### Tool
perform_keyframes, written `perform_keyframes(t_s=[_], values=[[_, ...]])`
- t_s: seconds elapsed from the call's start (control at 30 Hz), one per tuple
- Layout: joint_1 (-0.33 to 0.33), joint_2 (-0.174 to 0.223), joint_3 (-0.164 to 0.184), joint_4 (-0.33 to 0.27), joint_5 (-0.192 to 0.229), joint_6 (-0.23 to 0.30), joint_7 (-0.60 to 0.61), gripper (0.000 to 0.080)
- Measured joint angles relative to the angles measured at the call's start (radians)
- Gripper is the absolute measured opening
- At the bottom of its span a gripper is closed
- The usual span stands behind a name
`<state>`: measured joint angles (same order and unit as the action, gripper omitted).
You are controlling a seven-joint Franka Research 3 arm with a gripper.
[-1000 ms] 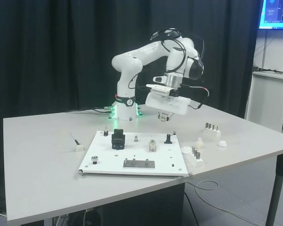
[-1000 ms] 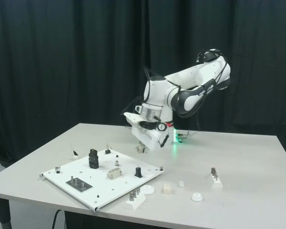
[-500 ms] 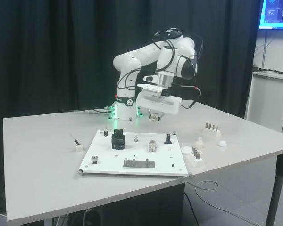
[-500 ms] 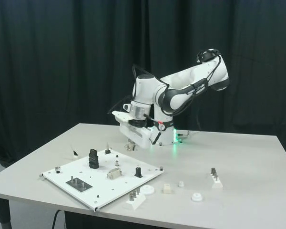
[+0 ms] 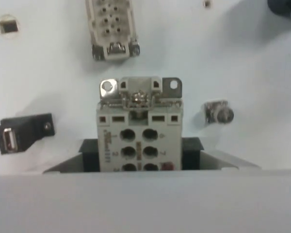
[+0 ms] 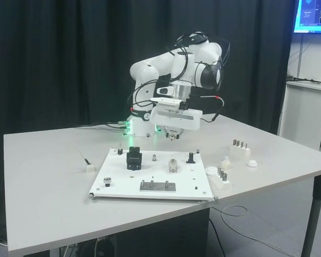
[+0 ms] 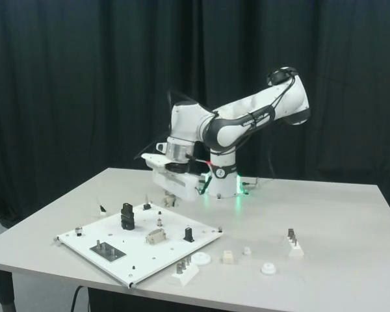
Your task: Insert waterproof.
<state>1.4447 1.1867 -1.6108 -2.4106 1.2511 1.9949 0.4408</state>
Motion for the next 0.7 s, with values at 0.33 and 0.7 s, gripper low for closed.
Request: perform_keyframes(t_s=[0.33, 0.7], values=[[-0.091, 0.001, 0.036, 0.044, 0.041, -0.001, -0.116, 0.0316], [-0.154, 0.014, 0.051, 0.104, 0.083, -0.049, -0.147, 0.0316]])
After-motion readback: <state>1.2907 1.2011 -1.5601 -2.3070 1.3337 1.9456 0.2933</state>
